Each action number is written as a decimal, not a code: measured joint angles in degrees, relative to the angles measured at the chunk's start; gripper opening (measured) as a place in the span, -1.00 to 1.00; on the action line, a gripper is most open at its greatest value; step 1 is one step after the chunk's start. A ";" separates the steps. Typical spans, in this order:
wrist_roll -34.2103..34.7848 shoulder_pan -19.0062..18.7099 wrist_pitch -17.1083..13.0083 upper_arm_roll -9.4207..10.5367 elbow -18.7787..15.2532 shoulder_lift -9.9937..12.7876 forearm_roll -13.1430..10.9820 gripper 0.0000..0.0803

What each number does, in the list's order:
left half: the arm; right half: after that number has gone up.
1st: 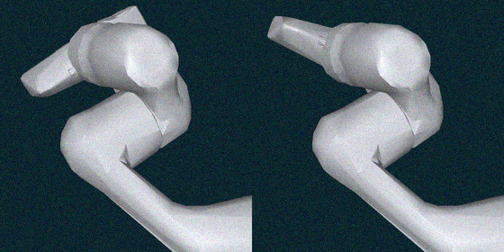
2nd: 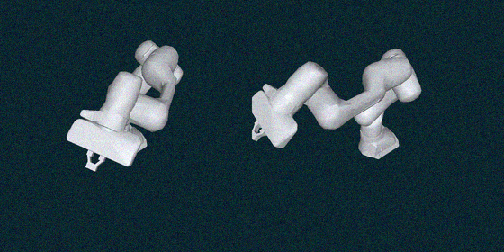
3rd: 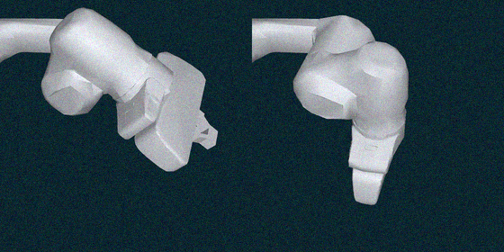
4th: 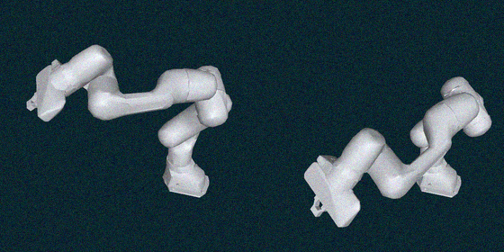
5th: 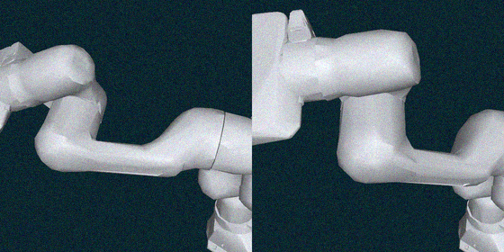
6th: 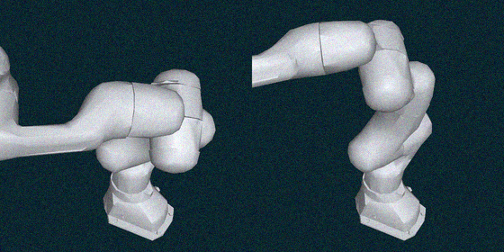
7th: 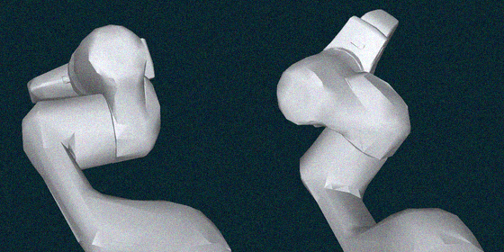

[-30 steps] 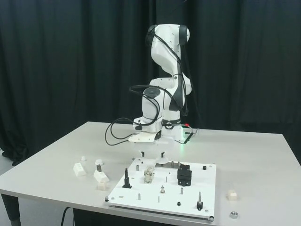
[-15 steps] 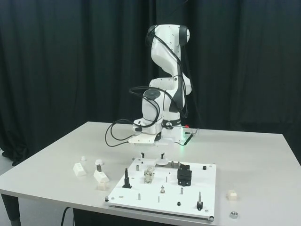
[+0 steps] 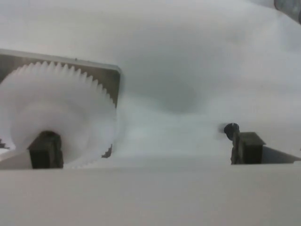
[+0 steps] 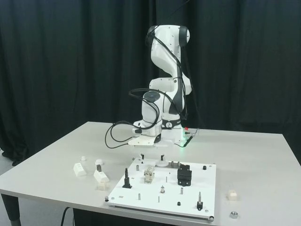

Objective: Insert large gear.

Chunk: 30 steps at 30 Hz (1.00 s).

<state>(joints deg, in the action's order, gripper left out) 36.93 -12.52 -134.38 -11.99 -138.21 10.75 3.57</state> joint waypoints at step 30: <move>0.61 -0.63 2.93 0.53 0.66 -2.66 0.00 0.99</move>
<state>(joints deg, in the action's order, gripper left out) 37.54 -13.15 -131.45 -11.46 -137.55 8.08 3.56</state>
